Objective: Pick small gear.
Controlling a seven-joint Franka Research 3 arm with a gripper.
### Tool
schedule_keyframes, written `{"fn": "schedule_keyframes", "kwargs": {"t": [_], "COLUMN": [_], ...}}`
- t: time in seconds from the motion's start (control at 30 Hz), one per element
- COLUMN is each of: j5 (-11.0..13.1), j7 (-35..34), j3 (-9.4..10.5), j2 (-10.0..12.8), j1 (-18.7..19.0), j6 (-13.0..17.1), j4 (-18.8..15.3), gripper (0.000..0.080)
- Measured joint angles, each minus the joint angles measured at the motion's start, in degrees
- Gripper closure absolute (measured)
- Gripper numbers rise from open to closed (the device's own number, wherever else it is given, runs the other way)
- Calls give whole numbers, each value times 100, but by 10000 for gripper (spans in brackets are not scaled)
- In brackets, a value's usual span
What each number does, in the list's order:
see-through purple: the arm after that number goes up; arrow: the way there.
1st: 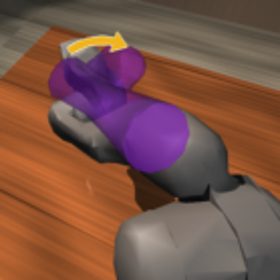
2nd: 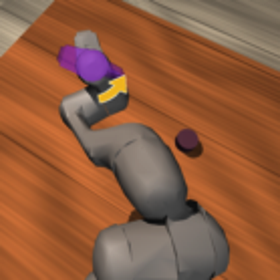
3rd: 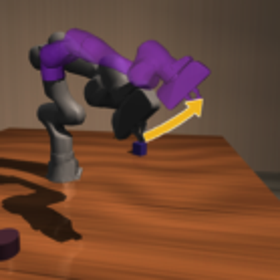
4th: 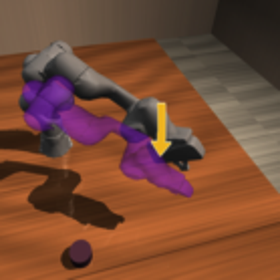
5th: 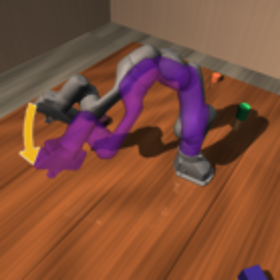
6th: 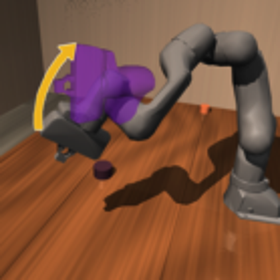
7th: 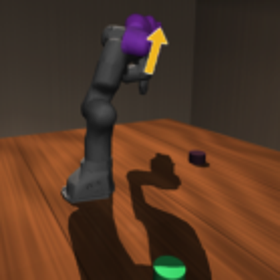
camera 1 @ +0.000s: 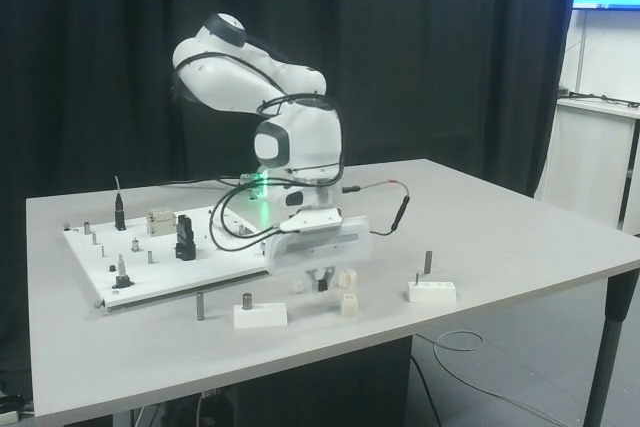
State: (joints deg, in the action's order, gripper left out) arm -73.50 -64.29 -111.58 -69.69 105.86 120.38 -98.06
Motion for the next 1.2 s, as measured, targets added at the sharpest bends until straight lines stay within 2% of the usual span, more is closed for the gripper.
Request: {"fn": "schedule_keyframes", "kwargs": {"t": [0.57,0.8,0.83,1.07,1.1,1.13,1.17,1.2], "j5": [99,99,99,99,99,99,99,99], "j7": [0,115,132,312,329,343,352,361], "j3": [456,539,547,588,595,604,611,617], "j2": [181,184,184,186,186,186,187,189], "j1": [-5,-5,-5,-6,-6,-7,-9,-12], "j6": [-603,-702,-717,-797,-817,-844,-865,-887], "j4": [46,73,76,96,99,103,107,110], "gripper": [801,801,745,745,459,459,131,131]}}
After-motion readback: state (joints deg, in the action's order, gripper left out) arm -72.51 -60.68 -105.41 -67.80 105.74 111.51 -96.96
